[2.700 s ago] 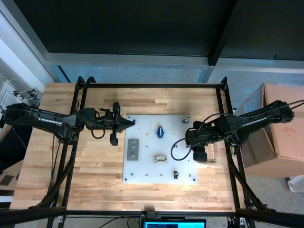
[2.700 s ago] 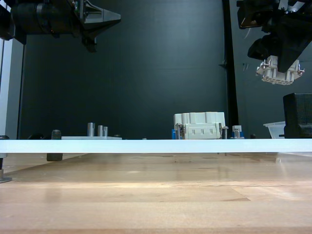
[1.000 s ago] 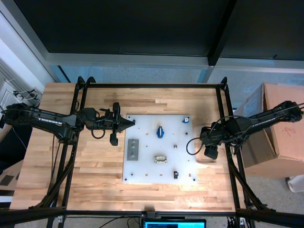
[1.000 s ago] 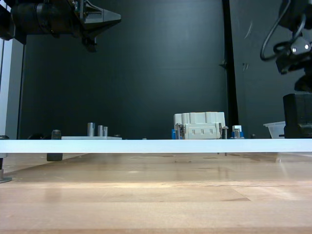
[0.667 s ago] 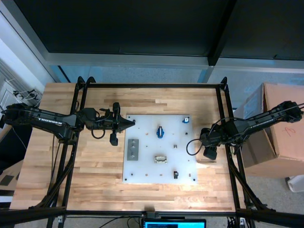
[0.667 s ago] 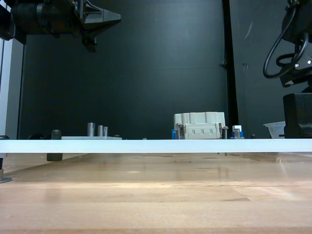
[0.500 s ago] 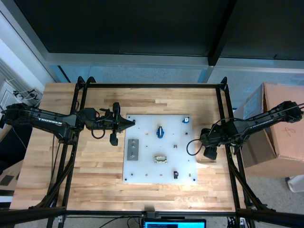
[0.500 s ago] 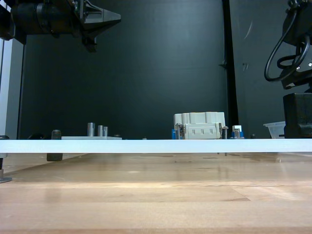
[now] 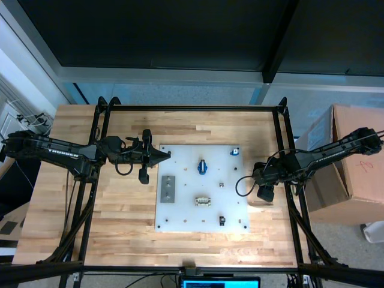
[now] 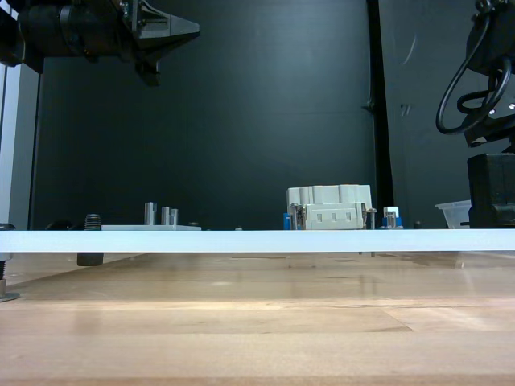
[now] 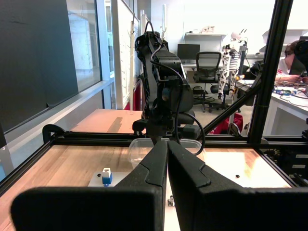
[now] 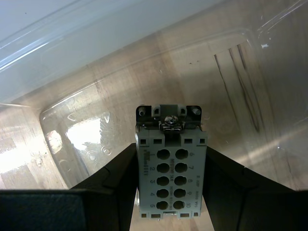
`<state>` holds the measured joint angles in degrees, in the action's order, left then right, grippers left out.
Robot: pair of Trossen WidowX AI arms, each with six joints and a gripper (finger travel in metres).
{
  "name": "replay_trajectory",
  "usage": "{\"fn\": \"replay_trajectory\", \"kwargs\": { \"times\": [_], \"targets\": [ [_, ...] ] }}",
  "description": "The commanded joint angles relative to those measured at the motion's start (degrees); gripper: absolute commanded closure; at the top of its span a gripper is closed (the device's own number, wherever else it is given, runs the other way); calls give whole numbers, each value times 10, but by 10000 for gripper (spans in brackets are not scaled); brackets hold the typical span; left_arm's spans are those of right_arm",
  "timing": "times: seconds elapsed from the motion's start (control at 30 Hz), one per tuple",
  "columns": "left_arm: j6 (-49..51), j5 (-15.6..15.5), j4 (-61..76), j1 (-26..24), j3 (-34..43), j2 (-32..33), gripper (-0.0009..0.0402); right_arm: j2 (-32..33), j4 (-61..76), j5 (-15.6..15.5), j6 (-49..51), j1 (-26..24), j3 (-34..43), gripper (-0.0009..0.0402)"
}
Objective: Remove the HAN10E connector from the taskboard and place in the container
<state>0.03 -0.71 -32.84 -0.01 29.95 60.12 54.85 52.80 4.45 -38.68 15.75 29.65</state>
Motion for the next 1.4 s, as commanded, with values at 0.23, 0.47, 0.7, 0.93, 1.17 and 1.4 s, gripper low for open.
{"fn": "replay_trajectory", "kwargs": {
  "times": [0.23,0.47,0.7,0.93,1.17,1.4],
  "targets": [
    [0,0,0,0,0,0,393,0,0,0,0,0,0,388],
    [0,0,0,0,0,0,393,0,0,0,-4,0,0,288],
    [0,0,0,0,0,0,393,0,14,0,-16,0,15,120],
    [0,0,0,0,0,0,393,0,71,0,-32,0,68,49],
    [0,0,0,0,0,0,393,0,117,0,-36,0,125,67],
    [0,0,0,0,0,0,393,0,130,0,-46,0,139,71]
  ]
}}
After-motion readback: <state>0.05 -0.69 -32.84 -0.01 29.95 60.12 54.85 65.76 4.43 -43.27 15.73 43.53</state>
